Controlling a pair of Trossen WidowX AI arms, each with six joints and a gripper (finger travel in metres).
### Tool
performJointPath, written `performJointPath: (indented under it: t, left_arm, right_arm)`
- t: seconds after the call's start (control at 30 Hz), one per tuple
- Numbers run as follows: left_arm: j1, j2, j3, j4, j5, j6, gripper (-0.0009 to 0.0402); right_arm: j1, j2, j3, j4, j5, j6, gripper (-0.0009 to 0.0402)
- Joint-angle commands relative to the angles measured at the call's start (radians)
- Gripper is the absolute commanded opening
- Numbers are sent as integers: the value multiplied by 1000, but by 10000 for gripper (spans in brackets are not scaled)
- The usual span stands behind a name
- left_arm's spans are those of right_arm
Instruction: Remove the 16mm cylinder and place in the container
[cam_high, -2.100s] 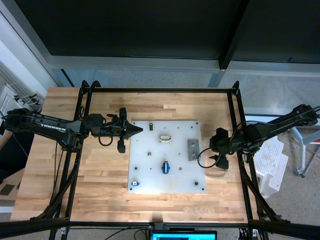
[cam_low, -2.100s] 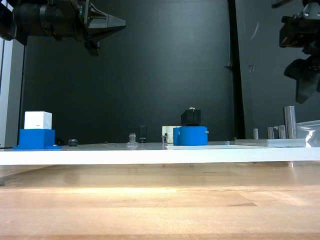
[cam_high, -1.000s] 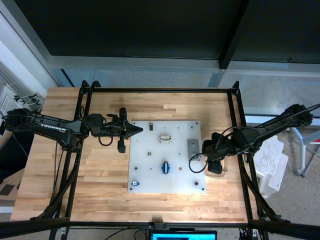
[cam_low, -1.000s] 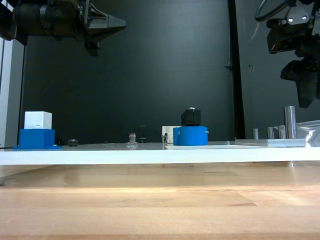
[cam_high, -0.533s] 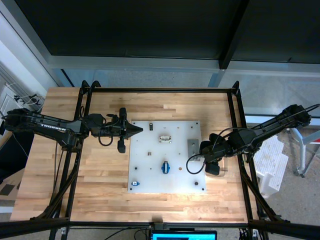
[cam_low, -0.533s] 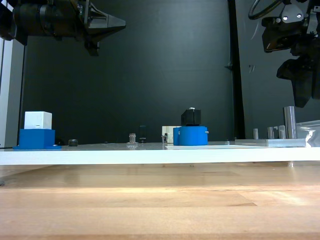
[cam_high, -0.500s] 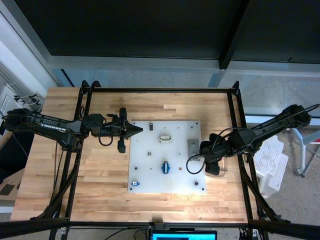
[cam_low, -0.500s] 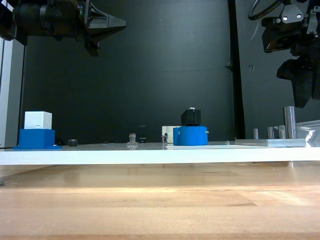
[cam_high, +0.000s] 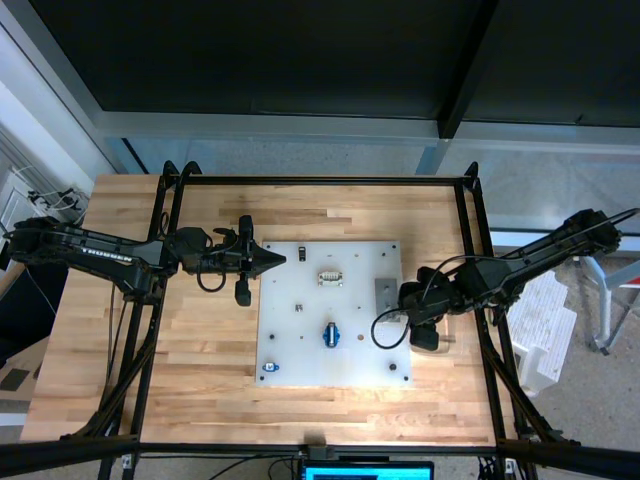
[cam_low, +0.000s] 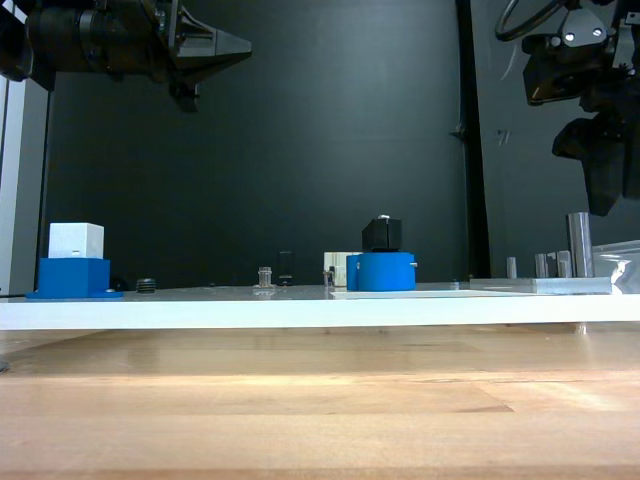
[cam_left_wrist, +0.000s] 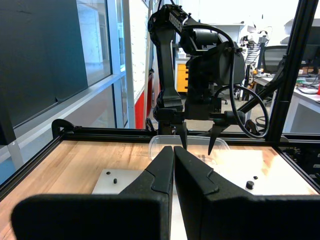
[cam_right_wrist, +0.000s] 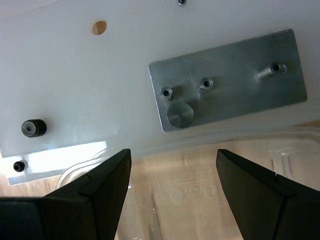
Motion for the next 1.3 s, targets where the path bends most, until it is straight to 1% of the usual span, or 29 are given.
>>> performJointPath:
  t: [0.03,0.07,0.1,0.27,0.43,0.57,0.8,0.97,1.13,1.2,1.3]
  left_arm:
    - [0,0,0,0,0,0,0]
    - [0,0,0,0,0,0,0]
    - [0,0,0,0,0,0,0]
    - [0,0,0,0,0,0,0]
    - [0,0,0,0,0,0,0]
    - [0,0,0,0,0,0,0]
    - [0,0,0,0,0,0,0]
    - [0,0,0,0,0,0,0]
    - [0,0,0,0,0,0,0]
    - [0,0,0,0,0,0,0]
    - [0,0,0,0,0,0,0]
  right_arm:
    - [-2,47,44,-15,25,-73,238]
    - [-2,60,53,-14,37,-92,238]
    - [-5,76,60,-13,40,-113,238]
    - [-21,140,63,24,35,-182,229]
    - [-28,176,61,55,34,-209,205]
    - [-32,179,56,59,33,-219,173]
    - [-32,179,55,58,26,-238,102]
    - [-32,179,55,58,26,-238,51]
    - [-32,179,55,58,26,-237,8]
    - [-32,175,55,58,26,-238,-2]
    - [-32,165,59,55,25,-237,5]
